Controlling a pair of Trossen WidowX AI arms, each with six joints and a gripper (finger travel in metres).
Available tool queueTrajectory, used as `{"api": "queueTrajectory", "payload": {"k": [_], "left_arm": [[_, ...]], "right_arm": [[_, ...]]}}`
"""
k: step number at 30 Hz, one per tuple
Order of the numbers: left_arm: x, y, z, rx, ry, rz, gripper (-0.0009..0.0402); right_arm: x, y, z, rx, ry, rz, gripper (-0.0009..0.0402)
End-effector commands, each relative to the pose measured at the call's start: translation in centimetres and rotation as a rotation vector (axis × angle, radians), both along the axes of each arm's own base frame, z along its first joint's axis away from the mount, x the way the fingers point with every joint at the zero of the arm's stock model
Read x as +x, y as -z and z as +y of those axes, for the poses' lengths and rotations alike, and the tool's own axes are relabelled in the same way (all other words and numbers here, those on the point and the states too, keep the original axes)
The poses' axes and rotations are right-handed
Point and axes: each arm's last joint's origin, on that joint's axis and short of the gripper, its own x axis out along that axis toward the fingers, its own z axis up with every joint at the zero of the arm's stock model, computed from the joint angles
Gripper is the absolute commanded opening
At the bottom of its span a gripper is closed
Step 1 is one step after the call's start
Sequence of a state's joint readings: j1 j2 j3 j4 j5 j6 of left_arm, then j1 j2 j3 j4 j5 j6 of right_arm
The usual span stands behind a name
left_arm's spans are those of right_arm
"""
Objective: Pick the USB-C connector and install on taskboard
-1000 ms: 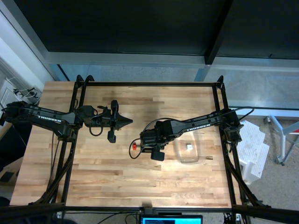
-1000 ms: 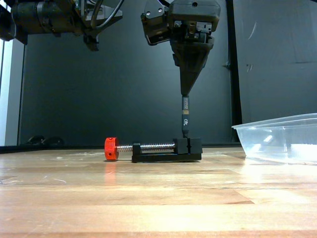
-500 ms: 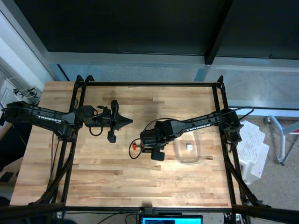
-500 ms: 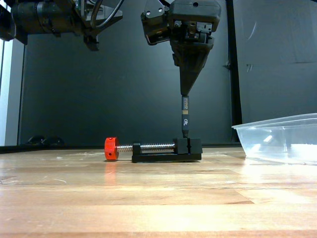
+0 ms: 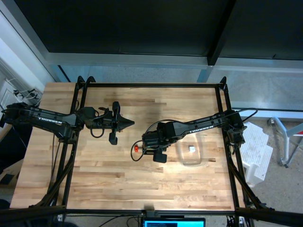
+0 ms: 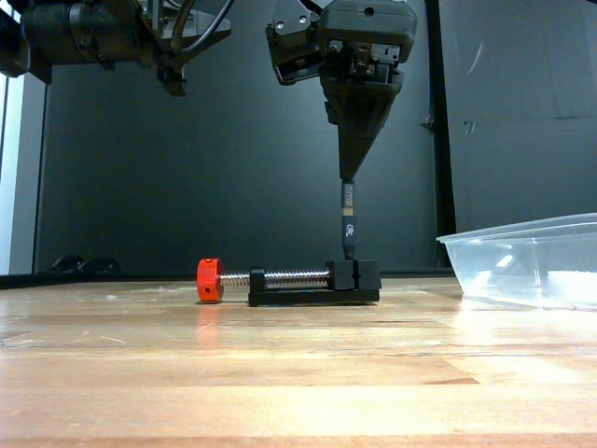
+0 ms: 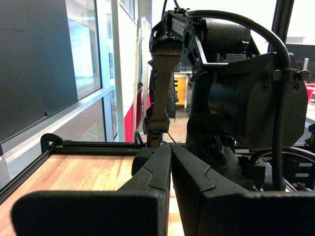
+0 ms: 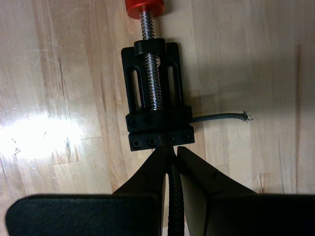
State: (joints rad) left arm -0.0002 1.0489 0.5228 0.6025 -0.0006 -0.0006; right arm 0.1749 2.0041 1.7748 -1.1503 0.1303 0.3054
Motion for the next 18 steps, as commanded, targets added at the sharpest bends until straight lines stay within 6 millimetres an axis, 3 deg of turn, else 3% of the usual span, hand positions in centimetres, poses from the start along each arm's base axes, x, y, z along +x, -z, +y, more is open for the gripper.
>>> {"api": "queueTrajectory", "payload": {"k": [1, 18], "left_arm": [[0.01, 0.01, 0.01, 0.0, 0.0, 0.0, 0.0], [0.01, 0.0, 0.01, 0.0, 0.0, 0.0, 0.0]], "right_arm": [[-0.04, 0.02, 0.0, 0.003, 0.006, 0.004, 0.0], [-0.03, -0.05, -0.01, 0.01, 0.035, -0.004, 0.0]]}}
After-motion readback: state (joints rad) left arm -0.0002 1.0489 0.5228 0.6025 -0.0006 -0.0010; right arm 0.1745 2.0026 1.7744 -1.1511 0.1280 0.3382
